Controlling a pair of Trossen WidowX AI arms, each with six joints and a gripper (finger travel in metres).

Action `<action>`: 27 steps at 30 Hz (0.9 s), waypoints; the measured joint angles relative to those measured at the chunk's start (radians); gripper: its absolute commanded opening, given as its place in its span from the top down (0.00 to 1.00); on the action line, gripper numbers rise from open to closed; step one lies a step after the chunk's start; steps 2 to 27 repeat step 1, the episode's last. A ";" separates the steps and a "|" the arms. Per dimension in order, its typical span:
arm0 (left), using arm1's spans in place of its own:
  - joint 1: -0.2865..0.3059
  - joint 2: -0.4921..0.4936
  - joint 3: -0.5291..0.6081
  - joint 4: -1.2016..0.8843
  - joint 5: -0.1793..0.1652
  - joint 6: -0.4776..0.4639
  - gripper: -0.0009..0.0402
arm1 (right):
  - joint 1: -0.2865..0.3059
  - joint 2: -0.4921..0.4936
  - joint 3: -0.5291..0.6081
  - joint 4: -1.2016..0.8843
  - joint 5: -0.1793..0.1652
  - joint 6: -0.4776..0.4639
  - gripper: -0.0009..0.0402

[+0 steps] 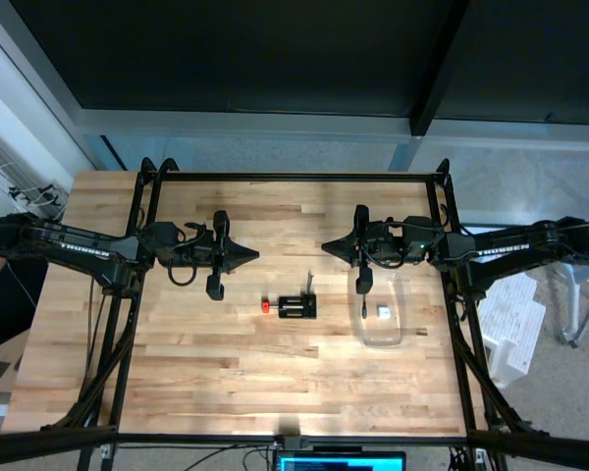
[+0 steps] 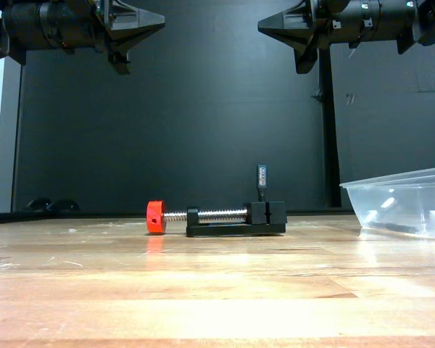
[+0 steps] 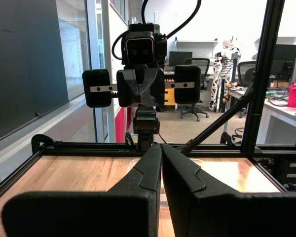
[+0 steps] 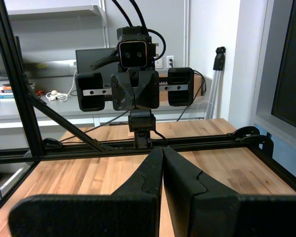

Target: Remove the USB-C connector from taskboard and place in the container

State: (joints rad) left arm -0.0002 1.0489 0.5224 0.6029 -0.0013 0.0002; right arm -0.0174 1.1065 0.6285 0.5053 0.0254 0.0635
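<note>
left gripper (image 1: pixel 256 255) raised, jaws closed | right gripper (image 1: pixel 324 245) raised, jaws closed | USB-C connector (image 2: pixel 261 175) upright in taskboard (image 2: pixel 235 217) | container (image 2: pixel 391 190) on desk (image 1: pixel 177 343)

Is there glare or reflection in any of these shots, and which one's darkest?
Low view is darkest: against the black backdrop the left gripper and right gripper, both shut and up high, are silhouettes; the container shows white glare spots, and the taskboard reflects faintly in the glossy table. High view: table evenly lit.
</note>
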 measured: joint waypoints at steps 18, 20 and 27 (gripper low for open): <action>0.000 0.000 0.000 0.000 0.000 0.000 0.98 | 0.000 0.000 0.000 0.000 0.000 0.000 0.98; 0.000 0.000 0.000 0.000 0.000 0.000 0.98 | 0.000 0.000 0.000 0.000 0.000 0.000 0.98; 0.000 0.000 0.000 0.000 0.000 0.000 0.98 | 0.000 0.000 0.000 0.000 0.000 0.000 0.98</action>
